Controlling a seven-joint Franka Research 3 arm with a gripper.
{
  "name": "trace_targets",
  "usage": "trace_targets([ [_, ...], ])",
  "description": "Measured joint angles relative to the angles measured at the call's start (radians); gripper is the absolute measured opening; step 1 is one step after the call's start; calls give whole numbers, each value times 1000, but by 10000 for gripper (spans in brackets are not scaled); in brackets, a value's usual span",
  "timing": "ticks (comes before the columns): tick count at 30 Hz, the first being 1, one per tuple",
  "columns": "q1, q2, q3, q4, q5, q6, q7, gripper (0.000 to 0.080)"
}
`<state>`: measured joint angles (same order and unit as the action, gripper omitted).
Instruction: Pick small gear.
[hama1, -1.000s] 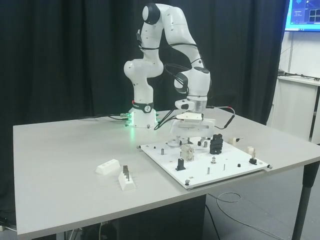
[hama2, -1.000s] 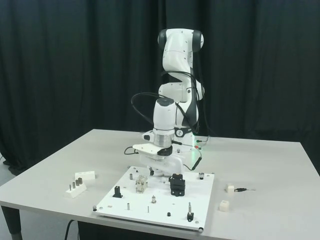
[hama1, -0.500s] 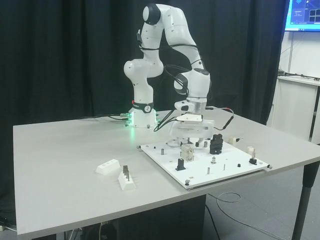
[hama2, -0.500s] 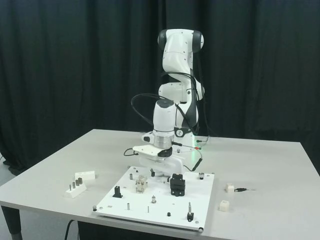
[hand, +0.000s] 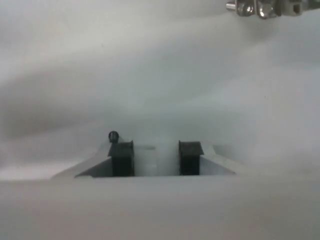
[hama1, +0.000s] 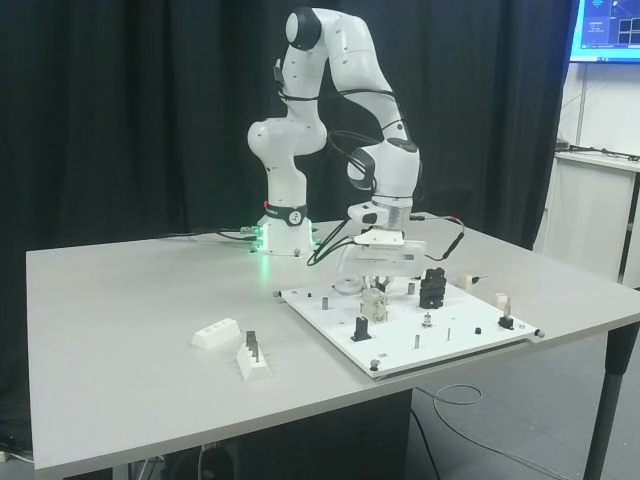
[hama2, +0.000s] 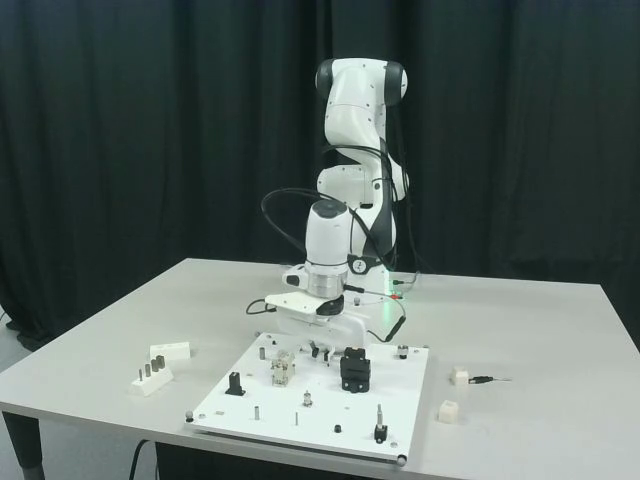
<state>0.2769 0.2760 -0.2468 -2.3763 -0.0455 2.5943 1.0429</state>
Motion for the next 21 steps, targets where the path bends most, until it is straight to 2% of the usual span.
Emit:
trace_targets([
  [13,0,-1,4,19,0,-18,-6,189],
  [17,0,-9,8,43,0,-59,-6,189],
  [21,0,-23,9,77,0,-123,-6,189],
])
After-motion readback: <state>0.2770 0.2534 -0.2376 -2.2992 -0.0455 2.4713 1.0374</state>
